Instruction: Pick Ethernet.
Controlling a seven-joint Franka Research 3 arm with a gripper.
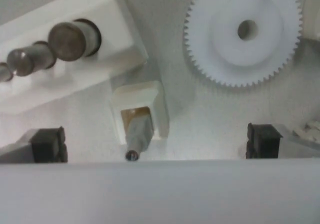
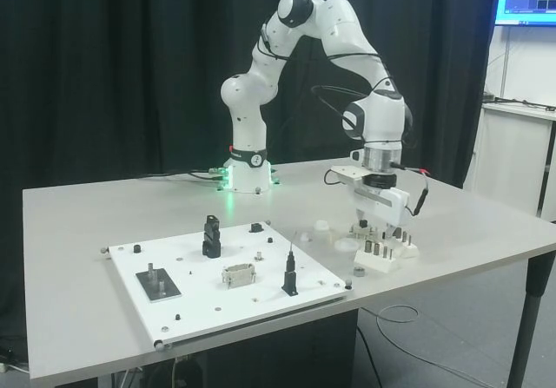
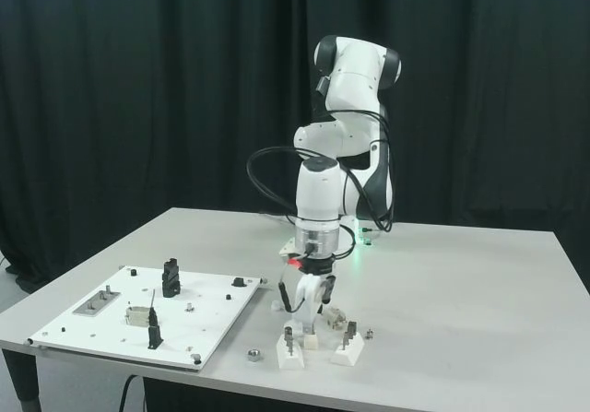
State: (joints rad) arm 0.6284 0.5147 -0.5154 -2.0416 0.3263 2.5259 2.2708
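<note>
My jaws spread wide, hovering above parts holders. Left, wrist view: white block (image 1: 70,68) with grey pegs (image 1: 67,41) standing up. Centre: Ethernet plug (image 1: 138,130) seated in small white holder (image 1: 141,111), between my fingertips (image 1: 47,145), untouched. Right: white gear (image 1: 243,31) flat on grey table (image 1: 200,119), near holder.

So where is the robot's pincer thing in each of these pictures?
Wrist view: the gripper shows as two black fingertips, wide apart, either side of a small white holder.
First room view: the gripper is at the arm's end, right of centre, low over the table.
Second room view: the gripper is in the middle, pointing down.
Shared landmark: the white block with metal pegs, close beside the gripper.
</note>
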